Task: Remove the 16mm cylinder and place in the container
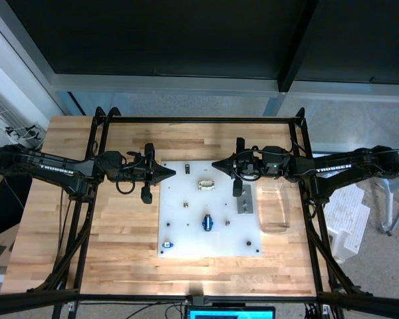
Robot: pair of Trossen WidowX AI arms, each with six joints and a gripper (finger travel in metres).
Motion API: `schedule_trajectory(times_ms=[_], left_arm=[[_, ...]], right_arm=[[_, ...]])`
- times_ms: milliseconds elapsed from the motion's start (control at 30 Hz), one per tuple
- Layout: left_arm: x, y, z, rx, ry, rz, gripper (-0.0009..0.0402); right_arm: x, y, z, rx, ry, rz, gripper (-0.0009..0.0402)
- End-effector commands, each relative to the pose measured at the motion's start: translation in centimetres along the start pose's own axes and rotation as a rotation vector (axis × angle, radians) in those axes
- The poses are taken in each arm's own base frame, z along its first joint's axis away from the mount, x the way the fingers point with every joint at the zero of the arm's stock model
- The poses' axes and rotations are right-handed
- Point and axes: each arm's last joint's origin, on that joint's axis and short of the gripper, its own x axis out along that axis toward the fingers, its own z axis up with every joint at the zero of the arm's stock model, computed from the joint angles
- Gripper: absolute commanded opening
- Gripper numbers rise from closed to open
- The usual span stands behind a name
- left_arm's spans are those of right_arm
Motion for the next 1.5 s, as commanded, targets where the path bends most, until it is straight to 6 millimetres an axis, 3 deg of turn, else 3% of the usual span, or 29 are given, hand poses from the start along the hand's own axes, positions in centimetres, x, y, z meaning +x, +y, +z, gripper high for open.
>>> schedule_trajectory(times_ms=[33,1300,1500], left_arm=[[0.01,0.01,0.00,0.000,0.000,0.000,0.0000],[0.01,0.01,0.00,0.000,0.000,0.000,0.0000],[0.01,0.02,0.00,0.000,0.000,0.001,0.0000]], right_arm=[[0.00,0.01,0.02,0.000,-0.001,0.000,0.0000],[0.00,0.02,0.02,0.001,-0.001,0.002,0.0000],[-0.08,0.44,0.02,0.035,0.010,0.118,0.0000]])
